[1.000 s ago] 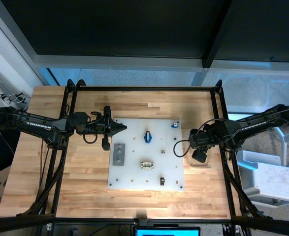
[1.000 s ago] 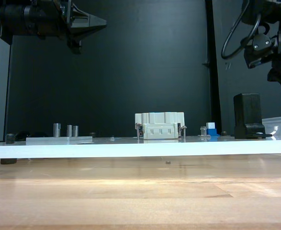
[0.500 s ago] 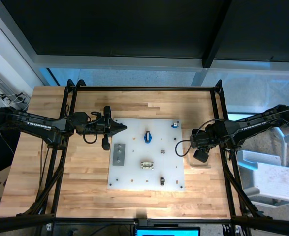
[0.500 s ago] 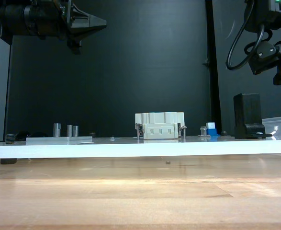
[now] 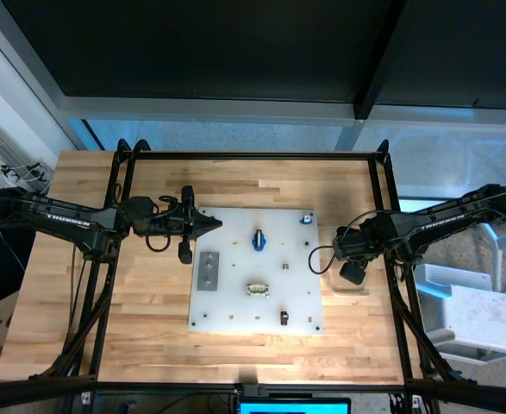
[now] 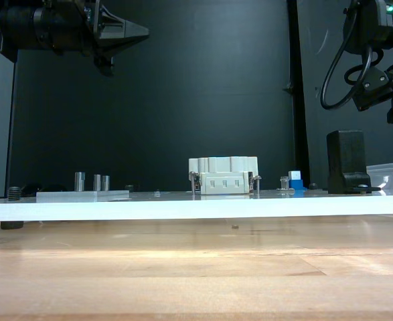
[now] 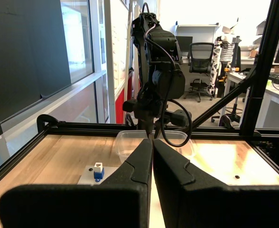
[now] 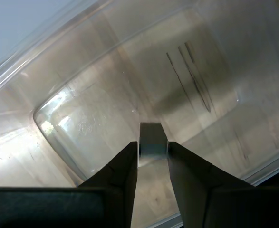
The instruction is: Pick the 16mm bar from the taskboard and place it in the container
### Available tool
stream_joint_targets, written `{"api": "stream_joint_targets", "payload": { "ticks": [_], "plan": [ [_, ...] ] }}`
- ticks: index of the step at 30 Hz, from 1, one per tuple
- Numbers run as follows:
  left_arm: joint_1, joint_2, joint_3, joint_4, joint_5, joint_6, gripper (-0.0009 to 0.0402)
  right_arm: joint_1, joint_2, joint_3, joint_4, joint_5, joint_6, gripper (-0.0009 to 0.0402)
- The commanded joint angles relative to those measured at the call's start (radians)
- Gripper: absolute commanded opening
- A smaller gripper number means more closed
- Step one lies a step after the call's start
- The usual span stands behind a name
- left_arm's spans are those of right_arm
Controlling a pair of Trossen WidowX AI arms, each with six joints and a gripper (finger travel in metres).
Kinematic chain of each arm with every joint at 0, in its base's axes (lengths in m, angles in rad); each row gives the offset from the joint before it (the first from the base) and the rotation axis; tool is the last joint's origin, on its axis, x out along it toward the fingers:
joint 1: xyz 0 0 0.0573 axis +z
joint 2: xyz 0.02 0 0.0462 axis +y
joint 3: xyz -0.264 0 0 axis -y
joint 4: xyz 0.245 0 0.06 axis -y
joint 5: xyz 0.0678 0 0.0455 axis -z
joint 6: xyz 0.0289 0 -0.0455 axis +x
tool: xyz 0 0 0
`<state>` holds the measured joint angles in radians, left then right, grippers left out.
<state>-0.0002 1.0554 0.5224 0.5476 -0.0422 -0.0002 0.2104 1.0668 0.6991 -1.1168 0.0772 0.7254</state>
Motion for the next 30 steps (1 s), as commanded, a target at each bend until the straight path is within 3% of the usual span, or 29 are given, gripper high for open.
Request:
{"api": "stream_joint_targets", "payload": {
  "ticks": [1, 16, 30],
  "plan": [
    [0.000, 0.000, 0.000, 0.000, 0.000, 0.000, 0.0000, 0.000, 0.001, 0.000, 0.001, 0.000, 0.000, 0.0113],
    [0.000, 0.000, 0.000, 0.000, 0.000, 0.000, 0.0000, 0.002, 0.001, 0.005, 0.006, 0.000, 0.000, 0.0207],
    [0.000, 0.000, 0.000, 0.000, 0.000, 0.000, 0.0000, 0.002, 0.001, 0.005, 0.011, 0.000, 0.000, 0.0216]
  ]
}}
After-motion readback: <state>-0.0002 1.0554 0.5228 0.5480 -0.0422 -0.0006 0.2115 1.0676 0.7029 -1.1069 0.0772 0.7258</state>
